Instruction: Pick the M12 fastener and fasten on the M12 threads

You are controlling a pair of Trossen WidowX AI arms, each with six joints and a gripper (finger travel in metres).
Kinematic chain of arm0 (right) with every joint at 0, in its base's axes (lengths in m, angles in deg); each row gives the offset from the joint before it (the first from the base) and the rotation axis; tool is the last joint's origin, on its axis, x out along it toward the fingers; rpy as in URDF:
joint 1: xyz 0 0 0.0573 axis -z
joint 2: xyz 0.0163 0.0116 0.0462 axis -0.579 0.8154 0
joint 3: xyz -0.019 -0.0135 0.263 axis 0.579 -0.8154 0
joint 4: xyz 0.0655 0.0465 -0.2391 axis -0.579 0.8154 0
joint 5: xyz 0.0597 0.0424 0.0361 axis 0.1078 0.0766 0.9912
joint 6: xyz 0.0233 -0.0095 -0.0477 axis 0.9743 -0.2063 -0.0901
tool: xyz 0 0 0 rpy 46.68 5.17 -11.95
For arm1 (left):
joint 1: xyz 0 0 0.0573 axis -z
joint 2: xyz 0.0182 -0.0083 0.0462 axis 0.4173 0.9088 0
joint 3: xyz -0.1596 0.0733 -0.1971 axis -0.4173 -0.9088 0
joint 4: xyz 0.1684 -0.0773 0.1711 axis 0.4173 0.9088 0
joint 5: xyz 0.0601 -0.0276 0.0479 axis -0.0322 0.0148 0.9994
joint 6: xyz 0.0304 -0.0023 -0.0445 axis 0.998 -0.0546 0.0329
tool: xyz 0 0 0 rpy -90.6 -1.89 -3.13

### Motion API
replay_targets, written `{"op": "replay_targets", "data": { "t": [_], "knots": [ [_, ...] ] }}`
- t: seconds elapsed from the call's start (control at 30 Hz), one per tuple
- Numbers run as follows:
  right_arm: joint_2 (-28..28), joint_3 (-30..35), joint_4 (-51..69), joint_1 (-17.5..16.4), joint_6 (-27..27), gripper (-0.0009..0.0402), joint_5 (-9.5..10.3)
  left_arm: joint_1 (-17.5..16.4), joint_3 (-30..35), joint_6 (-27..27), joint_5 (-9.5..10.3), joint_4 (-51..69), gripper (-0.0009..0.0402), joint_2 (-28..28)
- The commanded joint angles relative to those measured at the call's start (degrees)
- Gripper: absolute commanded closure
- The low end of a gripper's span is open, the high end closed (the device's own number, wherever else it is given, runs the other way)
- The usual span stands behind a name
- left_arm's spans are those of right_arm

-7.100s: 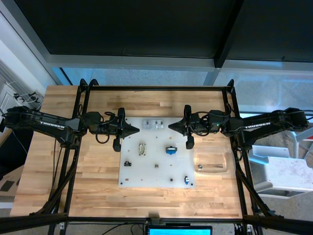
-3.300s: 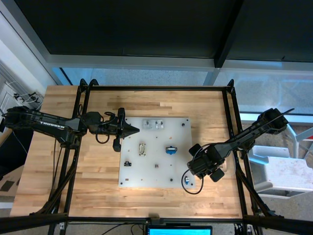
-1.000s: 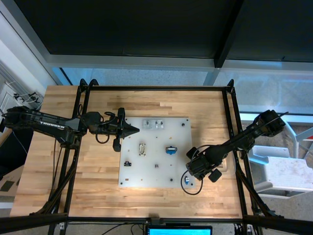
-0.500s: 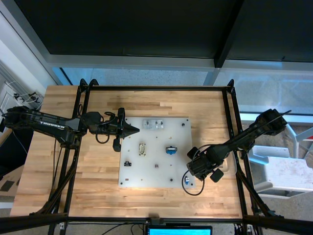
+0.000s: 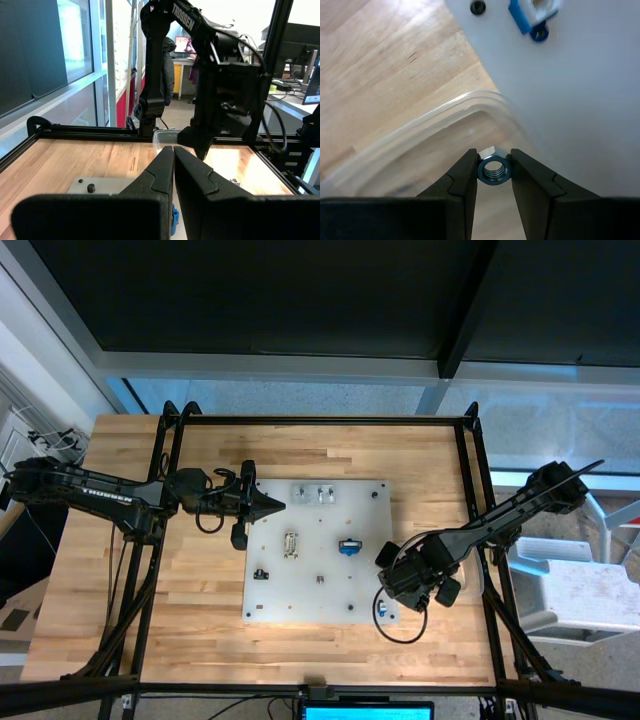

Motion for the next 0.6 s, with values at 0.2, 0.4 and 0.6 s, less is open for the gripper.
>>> {"op": "replay_targets", "data": {
  "t": [0.2, 0.4, 0.6],
  "knots": [
    [3.3, 9.3, 6.0, 0.0, -13.7, 0.0375, -1.81, 0.0, 0.0, 0.0, 0.00, 0.0, 0.0393, 0.0],
    [9.3, 16.5, 7.1, 0.0, -14.8, 0.0375, -2.80, 0.0, 0.0, 0.0, 0.00, 0.0, 0.0393, 0.0],
    [15.6, 23.1, 7.3, 0.0, -15.5, 0.0375, -2.80, 0.0, 0.0, 0.0, 0.00, 0.0, 0.0393, 0.0]
  ]
}}
